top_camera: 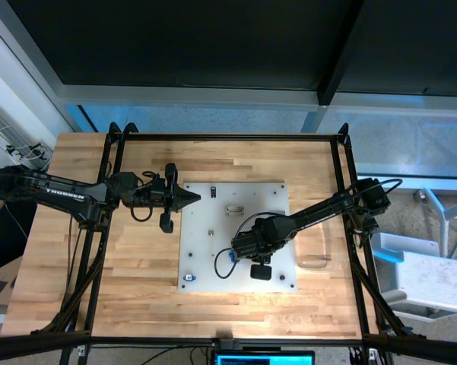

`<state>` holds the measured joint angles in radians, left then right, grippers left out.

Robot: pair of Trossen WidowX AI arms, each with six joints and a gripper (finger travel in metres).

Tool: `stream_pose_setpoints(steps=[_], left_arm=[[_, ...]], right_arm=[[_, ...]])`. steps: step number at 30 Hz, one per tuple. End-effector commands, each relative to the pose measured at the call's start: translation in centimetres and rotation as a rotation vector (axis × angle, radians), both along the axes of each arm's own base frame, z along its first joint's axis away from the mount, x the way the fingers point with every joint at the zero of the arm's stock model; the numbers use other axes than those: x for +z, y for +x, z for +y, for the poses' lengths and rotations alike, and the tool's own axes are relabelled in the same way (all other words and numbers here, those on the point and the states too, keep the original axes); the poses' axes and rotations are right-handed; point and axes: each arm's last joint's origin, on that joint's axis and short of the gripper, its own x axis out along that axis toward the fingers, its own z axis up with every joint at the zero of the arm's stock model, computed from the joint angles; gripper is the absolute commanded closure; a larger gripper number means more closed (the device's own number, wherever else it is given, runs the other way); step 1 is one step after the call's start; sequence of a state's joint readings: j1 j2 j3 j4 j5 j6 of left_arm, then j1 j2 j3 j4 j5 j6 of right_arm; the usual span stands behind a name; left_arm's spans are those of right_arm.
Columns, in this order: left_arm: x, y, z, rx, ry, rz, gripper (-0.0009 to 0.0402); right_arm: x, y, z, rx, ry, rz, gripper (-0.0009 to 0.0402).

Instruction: Pick the 16mm cylinder and place it in the taskboard

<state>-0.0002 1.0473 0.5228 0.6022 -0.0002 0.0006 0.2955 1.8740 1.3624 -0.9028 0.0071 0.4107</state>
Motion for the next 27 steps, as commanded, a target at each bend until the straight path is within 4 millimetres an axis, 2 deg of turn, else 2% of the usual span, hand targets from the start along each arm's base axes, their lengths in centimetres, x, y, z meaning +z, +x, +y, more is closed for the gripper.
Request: stream_pose_setpoints(steps=[1, 14, 27], left_arm=[[0.0, 0.0, 0.01, 0.0, 0.0, 0.0, 0.0393], [0.0, 0.0, 0.01, 0.0, 0.0, 0.0, 0.0393], [0.0, 0.0, 0.01, 0.0, 0.0, 0.0, 0.0393]], right_arm=[[0.01, 0.0, 0.0, 0.0, 0.001, 0.0, 0.0313], [0.06, 0.0, 0.0, 0.0, 0.001, 0.0, 0.0226], [0.3, -0.11, -0.03, 0.0, 0.002, -0.003, 0.0209]])
